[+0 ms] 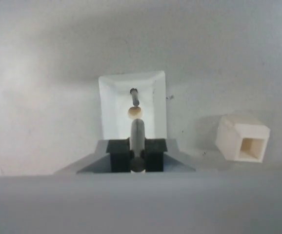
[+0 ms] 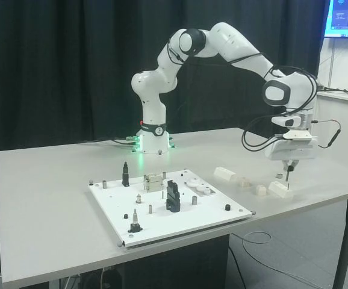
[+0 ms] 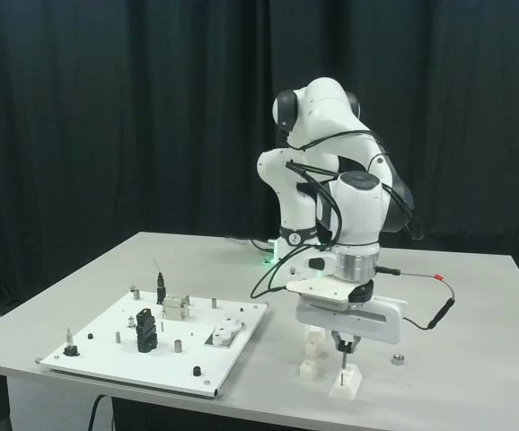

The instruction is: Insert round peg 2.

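Note:
My gripper (image 1: 136, 155) is shut on a thin round peg (image 1: 137, 136) that hangs straight down from the black fingers (image 1: 115, 155). The peg's lower end is over a white holder block (image 1: 132, 100) on the grey table, a little above it. From the first room view, the gripper (image 2: 288, 164) is at the table's right end with the peg (image 2: 289, 174) above the block (image 2: 280, 189). In the second room view the peg (image 3: 343, 356) ends just above the block (image 3: 345, 383). The white assembly board (image 2: 162, 205) lies far to the left of the gripper.
A small white cube with a square hole (image 1: 243, 139) sits beside the holder block. More white holders (image 2: 231, 176) lie between the gripper and the board. A small ring (image 3: 399, 360) rests on the table. The board carries black fixtures (image 2: 172, 195) and upright pegs.

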`<action>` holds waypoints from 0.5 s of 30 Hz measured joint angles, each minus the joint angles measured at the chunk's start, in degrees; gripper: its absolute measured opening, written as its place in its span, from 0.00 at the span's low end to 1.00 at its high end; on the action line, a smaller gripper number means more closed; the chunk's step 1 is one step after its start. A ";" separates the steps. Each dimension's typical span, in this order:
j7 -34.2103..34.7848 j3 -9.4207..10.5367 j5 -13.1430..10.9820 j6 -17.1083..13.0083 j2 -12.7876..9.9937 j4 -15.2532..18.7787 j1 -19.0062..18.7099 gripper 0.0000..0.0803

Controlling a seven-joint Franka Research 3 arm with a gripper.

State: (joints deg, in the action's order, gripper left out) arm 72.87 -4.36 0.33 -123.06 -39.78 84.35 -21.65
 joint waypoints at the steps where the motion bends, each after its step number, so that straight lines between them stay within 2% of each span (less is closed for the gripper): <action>1: 0.00 0.00 0.00 0.10 0.02 -0.09 0.00 0.07; 15: 0.00 -0.05 0.00 1.05 0.12 -0.53 0.00 0.07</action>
State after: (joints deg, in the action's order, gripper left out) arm 72.87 -4.41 0.33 -122.00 -39.66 83.82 -21.65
